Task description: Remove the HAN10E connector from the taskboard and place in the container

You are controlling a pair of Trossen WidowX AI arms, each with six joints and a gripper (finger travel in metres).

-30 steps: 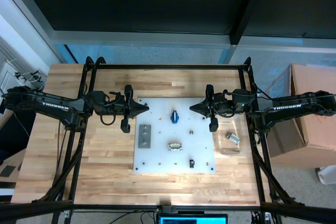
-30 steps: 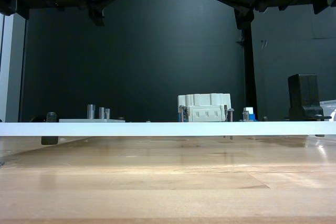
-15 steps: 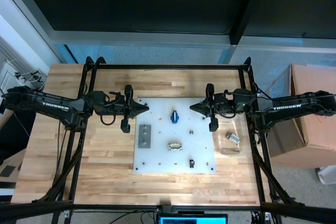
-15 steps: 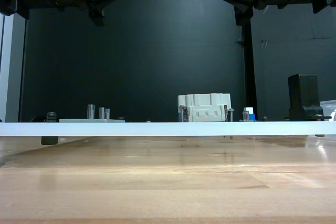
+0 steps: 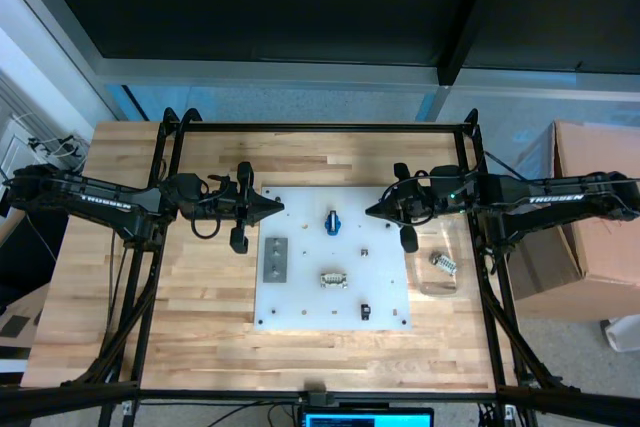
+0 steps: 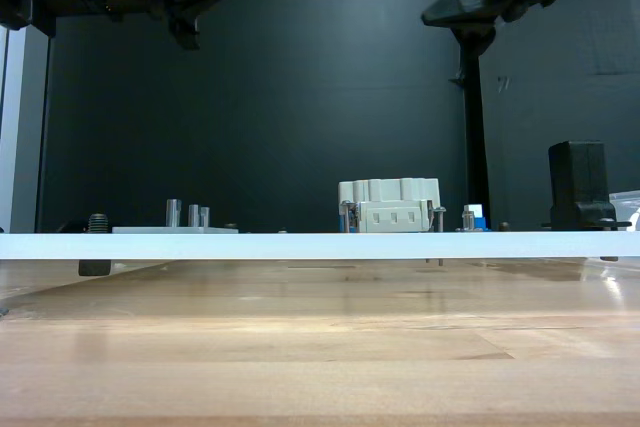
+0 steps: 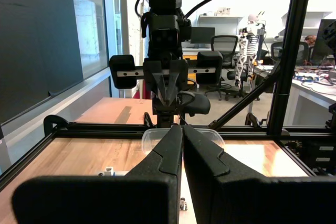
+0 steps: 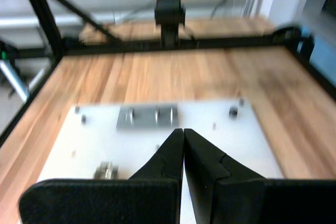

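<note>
As the closed black right gripper [image 5: 370,211] is tipping down over the white plastic taskboard's [image 5: 300,297] far-right part, an approach seems to be starting. The beige block-shaped HAN10E connector [image 5: 333,279] is sitting seated in the taskboard, while the closed black left gripper [image 5: 279,207] is hovering over its far-left corner.

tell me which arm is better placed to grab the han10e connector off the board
Right, likely. The right gripper is pitched down toward the taskboard, and the container sits on its side. The left gripper hovers level. The HAN10E connector is seated between them. Both are shut.

Butcher-block counter [image 5: 200,317] inside black frame [image 5: 320,128]. Cardboard box [image 5: 590,247] to the right. Dark panel [image 6: 330,97] behind. Office chair [image 7: 227,45], window [image 7: 88,24], bright lab beyond.
</note>
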